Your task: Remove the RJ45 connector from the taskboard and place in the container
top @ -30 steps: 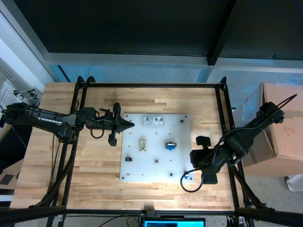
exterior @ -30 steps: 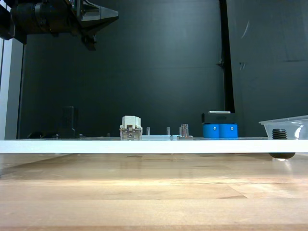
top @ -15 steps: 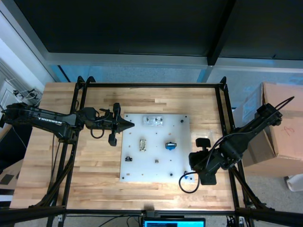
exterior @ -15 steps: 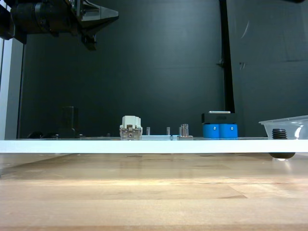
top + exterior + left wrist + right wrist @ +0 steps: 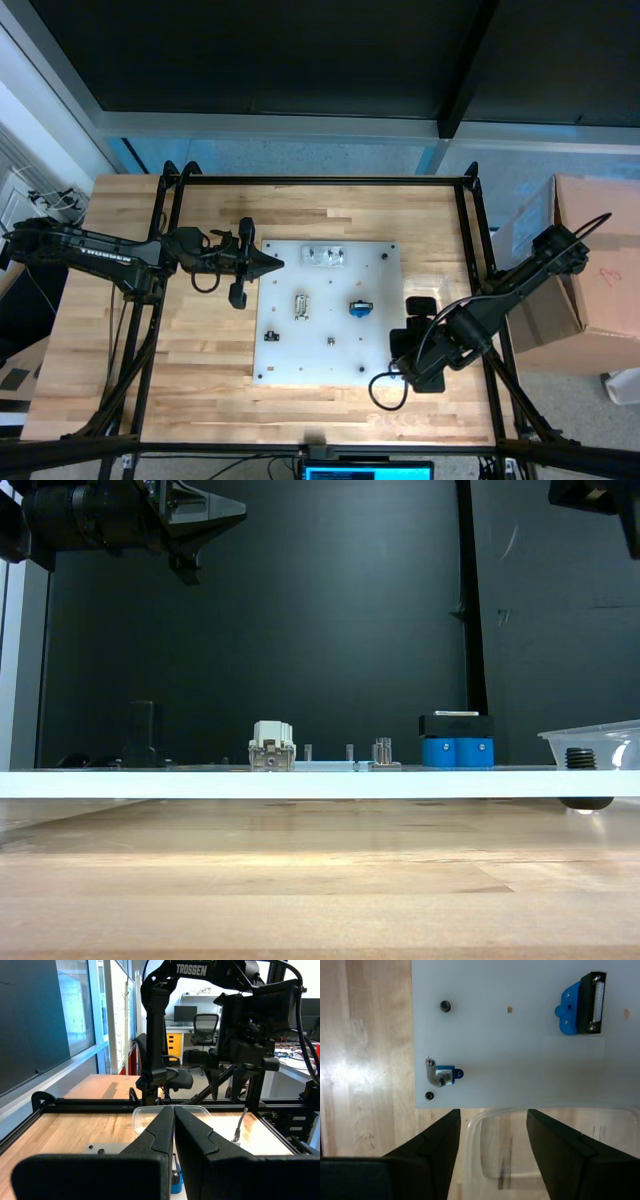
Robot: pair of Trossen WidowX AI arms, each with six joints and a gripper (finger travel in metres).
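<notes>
The grey RJ45 connector [image 5: 442,1075], seated on the white taskboard [image 5: 510,1060], lay just ahead of the spread right hand [image 5: 492,1112] (the nearer); the clenched left hand [image 5: 173,1108] hovered over the taskboard's left edge.

Table [image 5: 200,400] of glossy varnished wood; taskboard [image 5: 290,360] smooth matt white plastic; container [image 5: 492,1110] clear plastic.
</notes>
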